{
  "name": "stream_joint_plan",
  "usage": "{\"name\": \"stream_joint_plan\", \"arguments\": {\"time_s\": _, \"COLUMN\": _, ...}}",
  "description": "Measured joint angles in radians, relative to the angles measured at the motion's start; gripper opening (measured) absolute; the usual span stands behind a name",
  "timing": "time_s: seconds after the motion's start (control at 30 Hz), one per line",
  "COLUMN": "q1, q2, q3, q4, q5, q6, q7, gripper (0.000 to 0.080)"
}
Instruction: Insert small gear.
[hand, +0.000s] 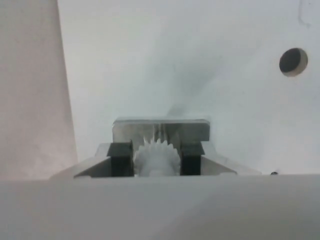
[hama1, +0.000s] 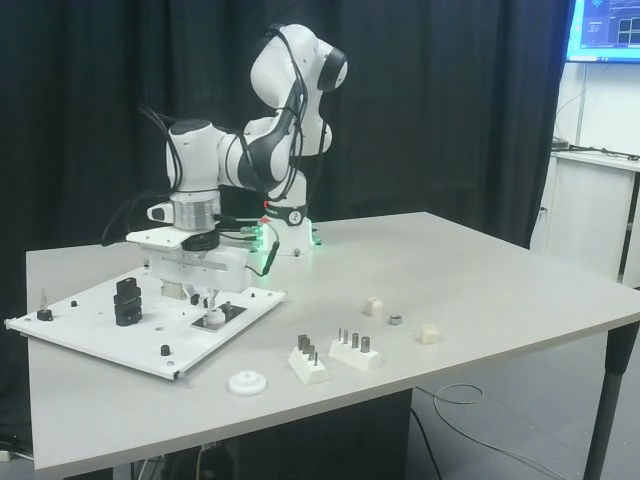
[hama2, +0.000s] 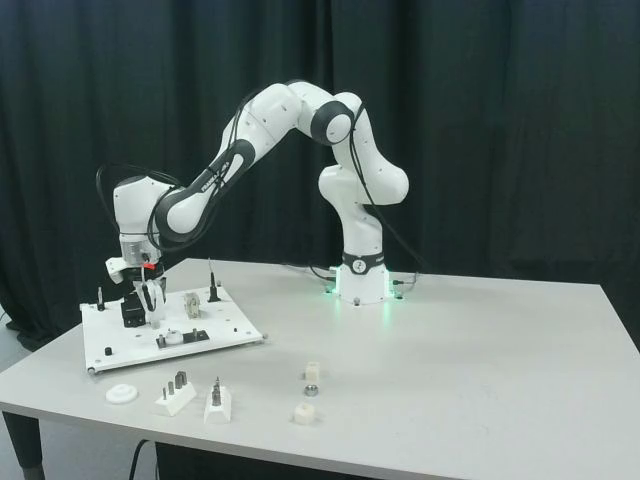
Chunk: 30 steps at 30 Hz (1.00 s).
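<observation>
A small white gear (hand: 156, 156) sits between the black pads (hand: 121, 159) of my gripper (hand: 156, 162), which is shut on it. Just beyond the gear the wrist view shows a grey metal block (hand: 161, 130) on the white board (hand: 200, 60). From the first room view, the gripper (hama1: 208, 298) hangs low over the white assembly board (hama1: 90, 330), just above a small black base plate (hama1: 220, 317). The second room view places the gripper (hama2: 152, 308) over the board's (hama2: 110, 345) left half. Whether the gear touches anything below it is hidden.
A black part (hama1: 126, 302) and thin pegs stand on the board. On the table in front lie a larger white gear (hama1: 245, 383), two white peg holders (hama1: 310, 362) (hama1: 357, 352), two small cubes (hama1: 373, 306) (hama1: 429, 333) and a ring (hama1: 396, 320). The board has a round hole (hand: 293, 61).
</observation>
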Motion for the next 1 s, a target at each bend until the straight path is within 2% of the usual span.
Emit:
{"name": "stream_joint_plan", "arguments": {"time_s": 0.23, "q1": 0.013, "q2": -0.019, "q3": 0.0, "q4": -0.043, "q5": 0.0, "q6": 0.055, "q7": -0.001, "gripper": 0.0196}}
{"name": "stream_joint_plan", "arguments": {"time_s": 0.5, "q1": 0.021, "q2": -0.022, "q3": 0.0, "q4": -0.066, "q5": 0.0, "q6": 0.091, "q7": -0.001, "gripper": 0.0196}}
{"name": "stream_joint_plan", "arguments": {"time_s": 1.0, "q1": 0.022, "q2": -0.022, "q3": 0.003, "q4": -0.082, "q5": 0.0, "q6": 0.107, "q7": -0.001, "gripper": 0.0196}}
